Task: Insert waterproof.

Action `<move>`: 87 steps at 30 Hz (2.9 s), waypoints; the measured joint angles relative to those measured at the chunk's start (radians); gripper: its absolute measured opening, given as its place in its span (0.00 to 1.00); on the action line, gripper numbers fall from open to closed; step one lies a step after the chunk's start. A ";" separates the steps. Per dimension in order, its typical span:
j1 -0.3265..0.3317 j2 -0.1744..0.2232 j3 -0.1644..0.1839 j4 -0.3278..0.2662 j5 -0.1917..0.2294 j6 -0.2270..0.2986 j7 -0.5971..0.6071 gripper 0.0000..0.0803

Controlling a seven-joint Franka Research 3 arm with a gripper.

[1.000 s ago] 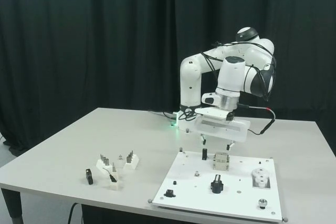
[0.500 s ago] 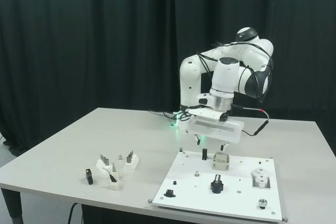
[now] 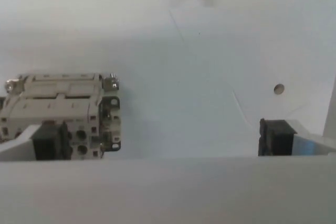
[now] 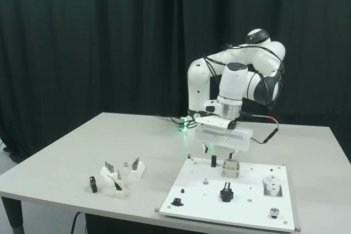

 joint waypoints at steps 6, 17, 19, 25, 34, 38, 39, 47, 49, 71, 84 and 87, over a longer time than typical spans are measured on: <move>-0.003 0.000 0.007 0.000 0.000 0.000 0.000 1.00; -0.009 0.000 0.013 0.002 0.000 -0.002 -0.004 1.00; -0.010 0.000 0.014 0.003 0.000 -0.003 -0.005 1.00; -0.011 0.000 0.016 0.004 0.000 -0.006 -0.009 1.00; -0.011 0.000 0.020 0.006 0.000 -0.007 -0.015 1.00; -0.012 0.000 0.021 0.006 0.000 -0.007 -0.017 1.00; -0.013 0.000 0.021 0.007 0.000 -0.007 -0.017 1.00; -0.022 0.000 0.026 0.011 0.002 -0.005 -0.017 1.00; -0.025 0.000 0.027 0.013 0.002 -0.005 -0.017 1.00; -0.049 0.000 0.029 0.019 0.002 -0.003 -0.031 1.00; -0.050 0.000 0.029 0.019 0.002 -0.004 -0.031 1.00; -0.050 0.000 0.029 0.019 0.002 -0.005 -0.031 1.00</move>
